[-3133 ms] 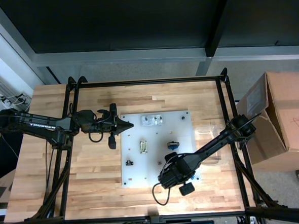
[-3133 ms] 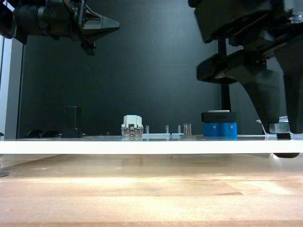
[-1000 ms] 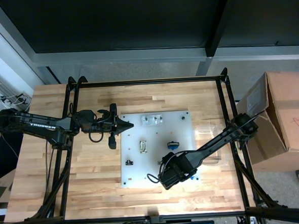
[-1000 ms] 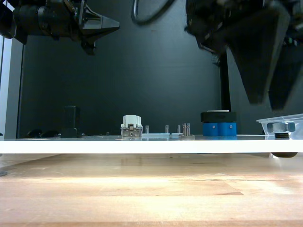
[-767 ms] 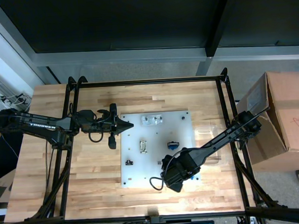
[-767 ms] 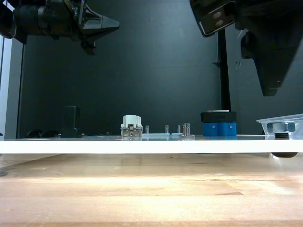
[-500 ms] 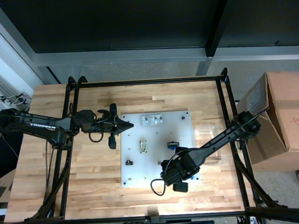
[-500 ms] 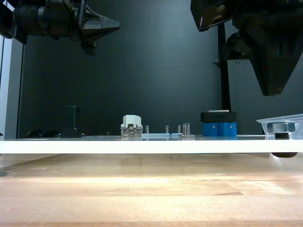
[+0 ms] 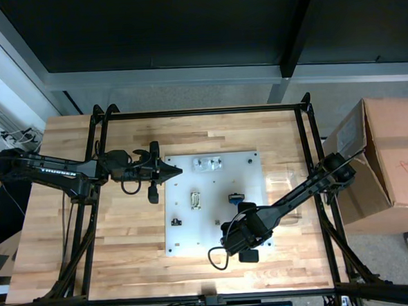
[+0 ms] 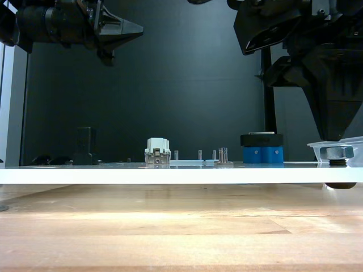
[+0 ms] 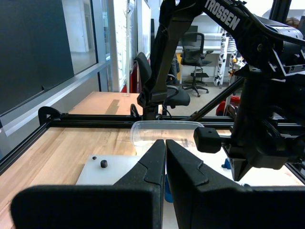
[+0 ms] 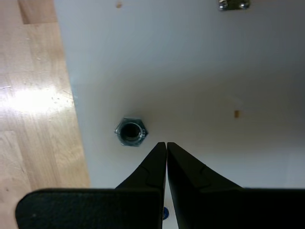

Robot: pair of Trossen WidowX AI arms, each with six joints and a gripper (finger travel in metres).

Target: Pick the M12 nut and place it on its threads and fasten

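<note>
My right gripper (image 12: 166, 143) is pressed shut, fingertip to fingertip, and holds nothing. It points straight down at the white board (image 12: 190, 71), my wrist bent over and my right arm reaching in on a slant from the table's right edge to the board's near right part. The nut (image 12: 130, 131) lies free of me, just beside my fingertips and not touching them. From table height it sits on its stud (image 10: 339, 162), with black ribs showing beneath it, and my fingers hang just above it. The clear tray (image 10: 340, 144) stands behind.

My left gripper (image 11: 165, 141) is also closed and empty. It is held high and level on an outstretched arm, aimed across the board's far left edge.
</note>
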